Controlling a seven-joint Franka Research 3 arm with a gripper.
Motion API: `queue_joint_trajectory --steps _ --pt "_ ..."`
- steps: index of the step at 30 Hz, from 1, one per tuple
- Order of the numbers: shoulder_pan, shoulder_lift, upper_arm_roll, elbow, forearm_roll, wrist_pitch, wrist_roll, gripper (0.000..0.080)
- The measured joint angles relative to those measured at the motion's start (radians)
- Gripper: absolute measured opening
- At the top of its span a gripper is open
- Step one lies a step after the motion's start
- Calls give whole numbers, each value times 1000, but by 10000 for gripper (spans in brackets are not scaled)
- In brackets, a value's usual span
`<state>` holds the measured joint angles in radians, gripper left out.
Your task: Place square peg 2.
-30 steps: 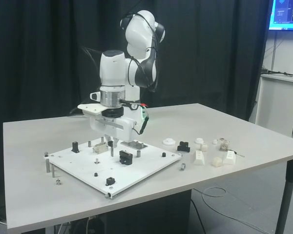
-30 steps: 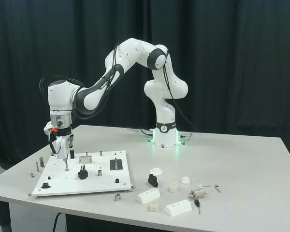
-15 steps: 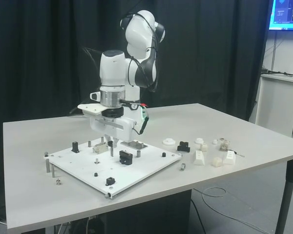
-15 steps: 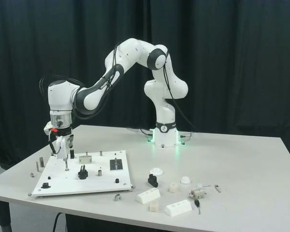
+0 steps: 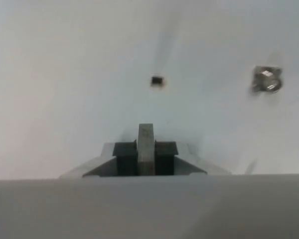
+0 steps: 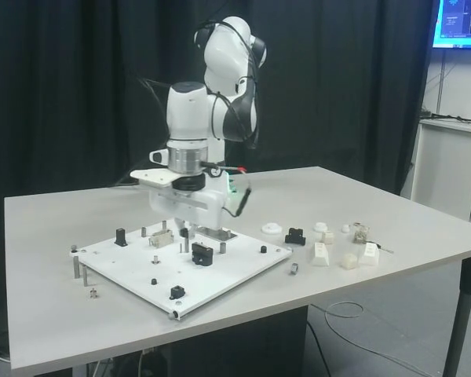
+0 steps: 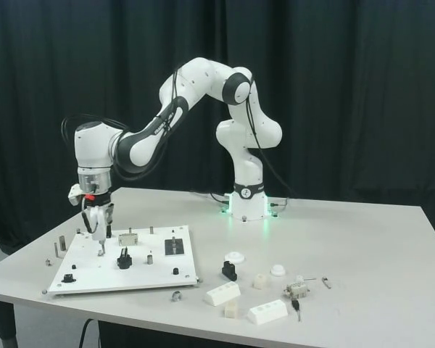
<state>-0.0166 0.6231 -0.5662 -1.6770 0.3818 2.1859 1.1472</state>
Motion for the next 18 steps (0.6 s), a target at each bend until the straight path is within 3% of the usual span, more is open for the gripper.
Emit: queue_joint_trajectory --steps 18 --pt "127 -32 21 0 0 -68 14 71"
